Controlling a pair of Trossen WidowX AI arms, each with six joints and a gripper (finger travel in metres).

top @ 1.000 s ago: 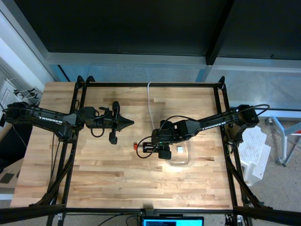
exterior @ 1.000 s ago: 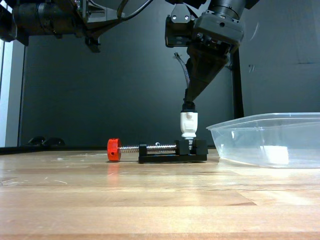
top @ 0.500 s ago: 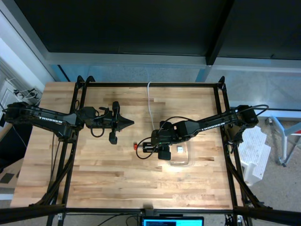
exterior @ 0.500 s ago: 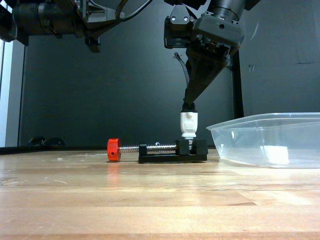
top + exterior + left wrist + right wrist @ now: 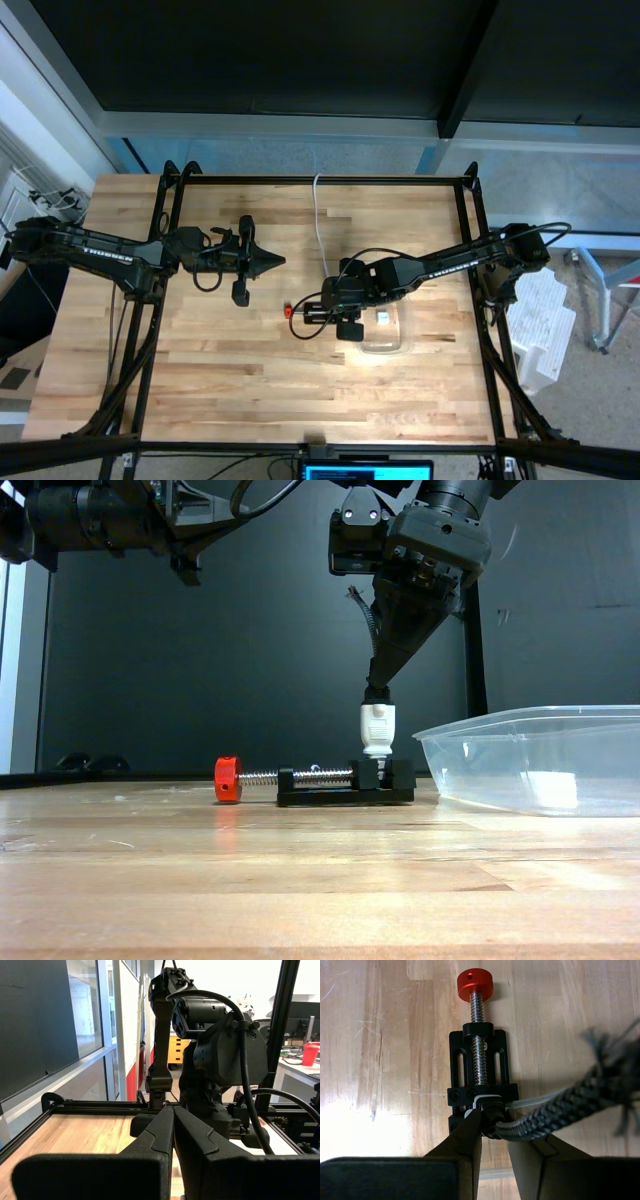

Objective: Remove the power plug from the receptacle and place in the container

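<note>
The right gripper (image 5: 378, 683) points straight down over the black vise (image 5: 345, 781) near the middle of the table (image 5: 200, 360). Its fingers (image 5: 466, 1139) are pinched on the black plug (image 5: 493, 1116), one on each side. The plug (image 5: 377, 693) is seated in the top of the white socket (image 5: 377, 728), which stands upright, clamped in the vise. A braided black cord (image 5: 555, 1110) leads from the plug past the gripper. The vise screw runs out to a red knob (image 5: 228, 779) on the side away from the tub. A white cable (image 5: 319, 215) runs from the vise area toward the far edge of the table.

The clear tub (image 5: 540, 760) rests on the table just beside the vise, on the right arm's side, not touching it. A small pale cube (image 5: 382, 317) lies inside it.

The left gripper (image 5: 278, 262) hangs above the table, well apart from the vise and pointing inward. Its fingers (image 5: 157, 1130) are pressed together with nothing between them.
</note>
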